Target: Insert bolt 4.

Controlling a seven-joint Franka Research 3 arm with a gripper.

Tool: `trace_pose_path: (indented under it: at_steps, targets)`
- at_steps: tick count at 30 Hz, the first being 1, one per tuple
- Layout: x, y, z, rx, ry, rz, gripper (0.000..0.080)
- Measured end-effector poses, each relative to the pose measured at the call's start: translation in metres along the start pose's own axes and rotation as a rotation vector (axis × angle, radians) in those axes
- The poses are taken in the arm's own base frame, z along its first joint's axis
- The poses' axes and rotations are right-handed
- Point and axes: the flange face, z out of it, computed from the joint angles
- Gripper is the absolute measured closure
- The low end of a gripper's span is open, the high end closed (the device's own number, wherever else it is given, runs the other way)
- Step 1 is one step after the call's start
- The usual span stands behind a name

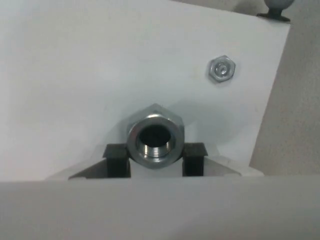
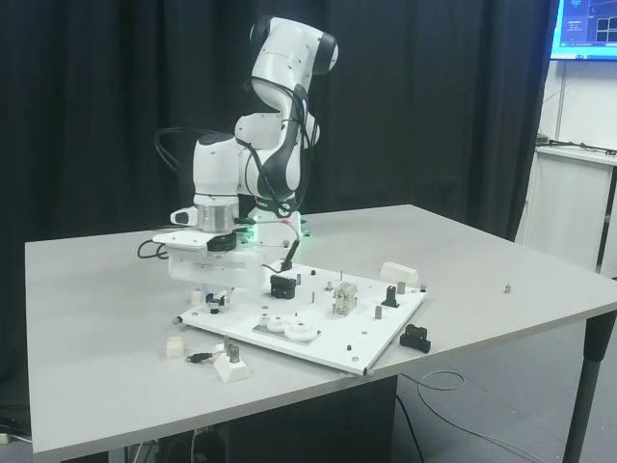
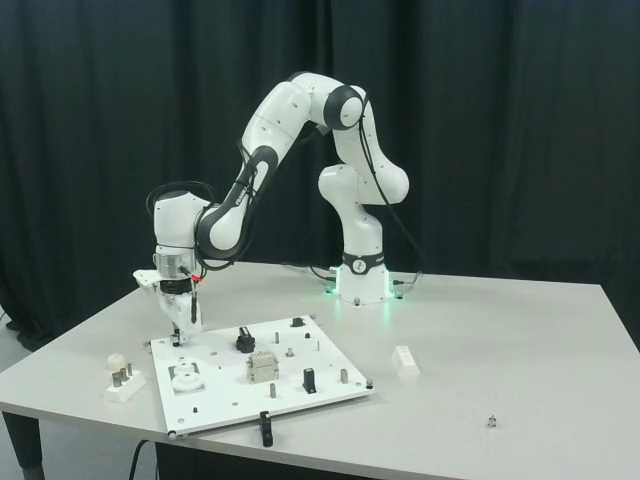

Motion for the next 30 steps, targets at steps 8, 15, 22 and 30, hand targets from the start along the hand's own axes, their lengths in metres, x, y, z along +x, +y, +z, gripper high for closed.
trace_pose_path:
  at_steps: [8, 15, 22, 30]
  targets:
    - [0.001, -0.0015, -0.0005, -0.004, -0.005, 0.084, 0.058]
    - [0.0028, -0.004, -0.0007, -0.014, -0.015, 0.156, 0.058]
    - [0.0035, -0.0058, -0.0007, -0.022, -0.022, 0.226, 0.058]
    - [0.0039, -0.0083, -0.0009, -0.032, -0.024, 0.313, 0.058]
